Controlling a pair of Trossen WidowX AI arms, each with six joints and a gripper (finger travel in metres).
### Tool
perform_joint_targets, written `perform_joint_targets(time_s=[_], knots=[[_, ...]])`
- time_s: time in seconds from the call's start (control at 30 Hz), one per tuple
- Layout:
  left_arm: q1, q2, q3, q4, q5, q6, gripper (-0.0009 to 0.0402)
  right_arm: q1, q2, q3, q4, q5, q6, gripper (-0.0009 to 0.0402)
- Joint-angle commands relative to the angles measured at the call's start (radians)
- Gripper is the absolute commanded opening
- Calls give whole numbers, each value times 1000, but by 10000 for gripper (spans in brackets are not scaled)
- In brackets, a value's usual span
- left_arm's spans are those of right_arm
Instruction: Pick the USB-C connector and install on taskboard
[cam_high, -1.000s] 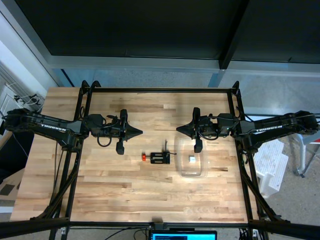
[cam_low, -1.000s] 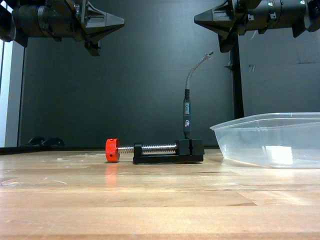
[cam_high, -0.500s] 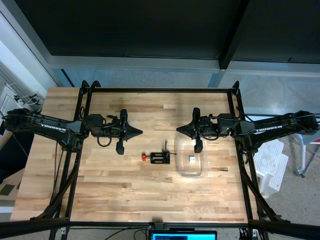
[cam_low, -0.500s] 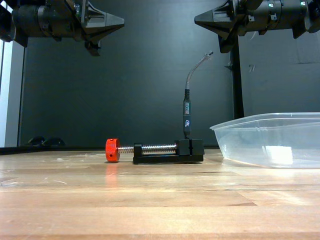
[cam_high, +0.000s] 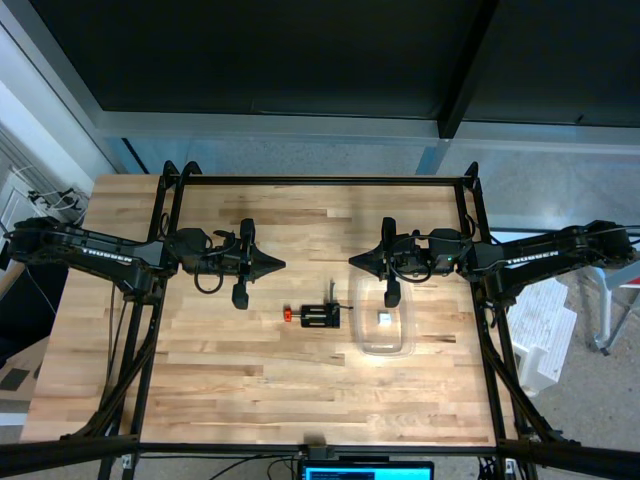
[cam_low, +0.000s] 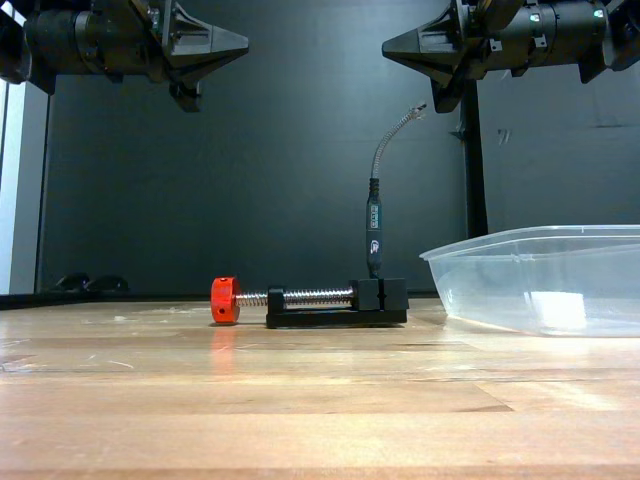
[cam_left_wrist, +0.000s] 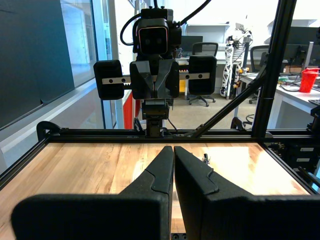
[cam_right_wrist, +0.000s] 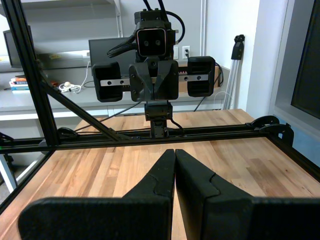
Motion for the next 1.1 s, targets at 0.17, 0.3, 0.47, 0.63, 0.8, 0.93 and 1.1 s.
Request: perform_joint_targets(time_s=[0.17,0.3,0.47,0.63,0.8,0.93,1.1], knots=[[0,0,0,0,0,0,0,0,1,0,0,2,-5,0],[0,0,0,0,0,0,0,0,1,0,0,2,-8,0],[0,0,0,0,0,0,0,0,1,0,1,2,-25,0],[0,0,0,0,0,0,0,0,1,0,2,6,-24,0],[0,0,0,0,0,0,0,0,1,0,10,9,-25,0],[0,0,0,0,0,0,0,0,1,0,14,10,-25,0],[0,0,0,0,0,0,0,0,1,0,15,10,-26,0]])
